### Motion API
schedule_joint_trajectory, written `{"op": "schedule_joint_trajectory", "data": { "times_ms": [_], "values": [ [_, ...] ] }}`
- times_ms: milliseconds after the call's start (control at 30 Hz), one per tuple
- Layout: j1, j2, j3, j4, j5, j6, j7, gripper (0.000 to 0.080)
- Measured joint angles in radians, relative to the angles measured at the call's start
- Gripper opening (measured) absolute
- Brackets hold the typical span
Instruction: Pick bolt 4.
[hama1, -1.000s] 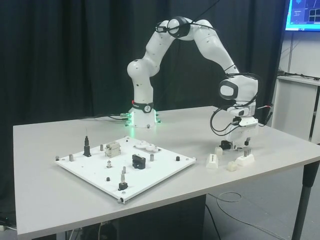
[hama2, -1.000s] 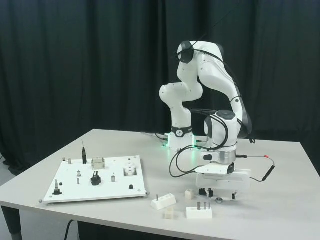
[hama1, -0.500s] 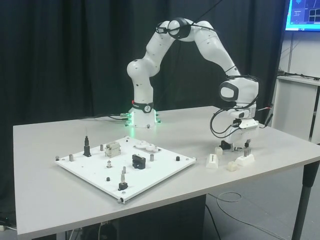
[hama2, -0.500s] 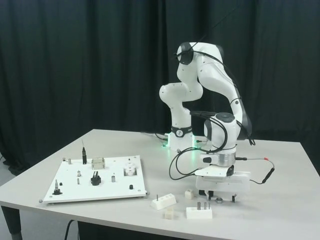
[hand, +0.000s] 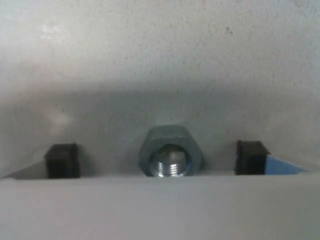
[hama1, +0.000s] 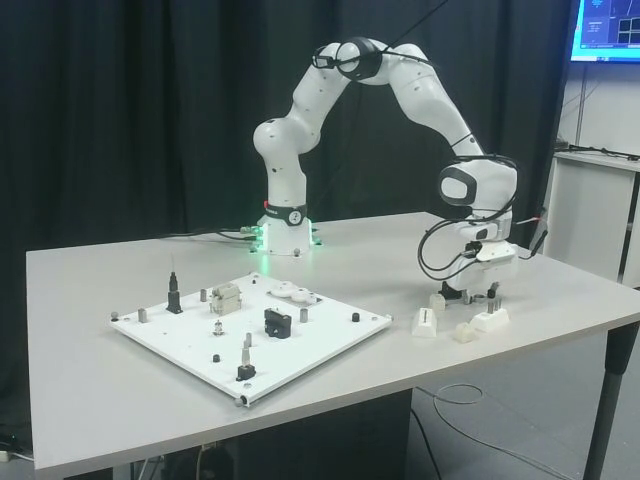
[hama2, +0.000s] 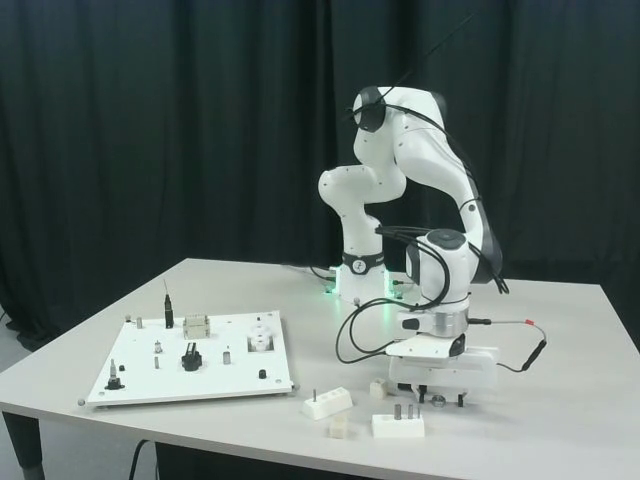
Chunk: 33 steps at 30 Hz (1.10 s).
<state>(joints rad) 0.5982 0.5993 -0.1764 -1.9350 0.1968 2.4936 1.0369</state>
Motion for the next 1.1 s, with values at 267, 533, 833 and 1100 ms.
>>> {"op": "schedule_joint_trajectory", "data": {
  "times_ms": [267, 533, 833, 1100],
  "values": [
    [-0.005, 0.002, 0.000, 0.007, 0.003, -0.018, 0.000, 0.0525],
    [-0.008, 0.005, 0.000, 0.012, 0.006, -0.024, 0.000, 0.0308],
    [-0.014, 0.005, 0.000, 0.022, 0.043, -0.030, 0.013, 0.0247],
    [-0.020, 0.003, -0.003, 0.050, 0.046, -0.071, 0.024, 0.0247]
  ]
}}
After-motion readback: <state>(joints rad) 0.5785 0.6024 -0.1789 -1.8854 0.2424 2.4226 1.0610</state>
